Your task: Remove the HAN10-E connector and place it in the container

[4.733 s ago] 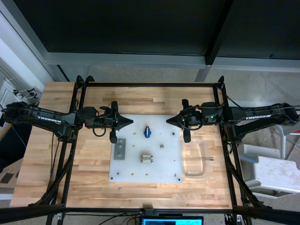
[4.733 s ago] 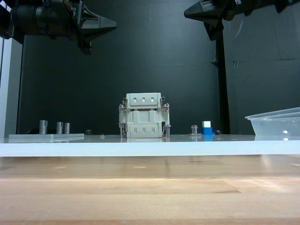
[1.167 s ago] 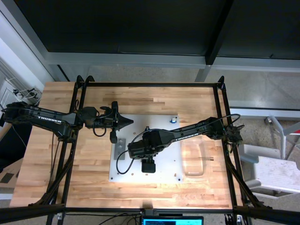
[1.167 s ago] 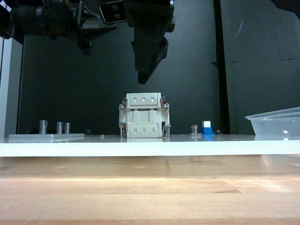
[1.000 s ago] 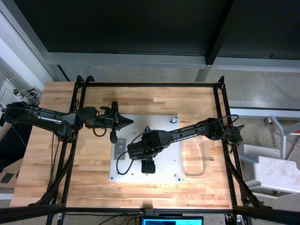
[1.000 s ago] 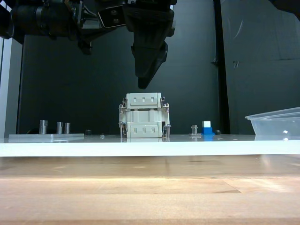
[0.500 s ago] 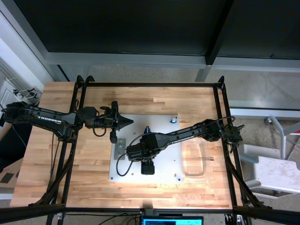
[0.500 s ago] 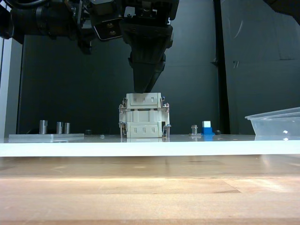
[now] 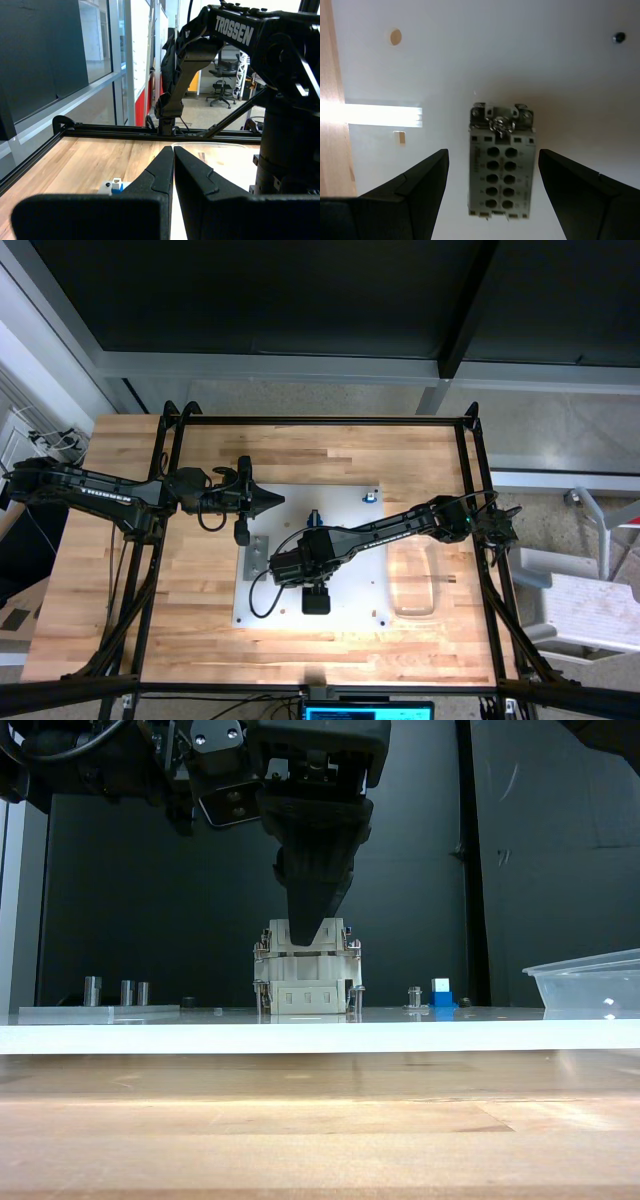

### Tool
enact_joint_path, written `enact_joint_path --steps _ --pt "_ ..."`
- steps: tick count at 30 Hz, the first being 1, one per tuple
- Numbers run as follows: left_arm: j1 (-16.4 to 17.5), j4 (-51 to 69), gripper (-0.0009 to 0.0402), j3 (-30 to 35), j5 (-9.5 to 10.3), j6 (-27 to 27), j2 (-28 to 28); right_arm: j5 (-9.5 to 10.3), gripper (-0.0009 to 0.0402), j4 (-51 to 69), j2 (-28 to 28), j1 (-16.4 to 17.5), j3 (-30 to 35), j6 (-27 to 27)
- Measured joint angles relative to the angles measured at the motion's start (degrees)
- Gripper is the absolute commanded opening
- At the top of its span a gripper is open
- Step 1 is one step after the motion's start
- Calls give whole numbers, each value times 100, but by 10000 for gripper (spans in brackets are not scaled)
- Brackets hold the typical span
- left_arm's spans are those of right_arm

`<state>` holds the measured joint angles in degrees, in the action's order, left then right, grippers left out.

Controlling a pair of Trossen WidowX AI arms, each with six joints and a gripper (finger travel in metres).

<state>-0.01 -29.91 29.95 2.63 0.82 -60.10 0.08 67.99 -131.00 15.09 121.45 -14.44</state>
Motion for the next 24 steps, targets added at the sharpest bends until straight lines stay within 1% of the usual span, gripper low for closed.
enact_joint_path --steps 5,11,15,24 --pt "0 2 0 -2 0 -2 0 0 247 -17 0 2 -28 31" --pt "0 2 0 -2 0 -2 0 0 213 -24 0 4 -44 90" --pt "0 4 0 0 2 0 0 0 175 -20 0 4 -44 107" --pt "0 7 0 0 0 -2 0 -20 74 -9 2 2 -44 125"
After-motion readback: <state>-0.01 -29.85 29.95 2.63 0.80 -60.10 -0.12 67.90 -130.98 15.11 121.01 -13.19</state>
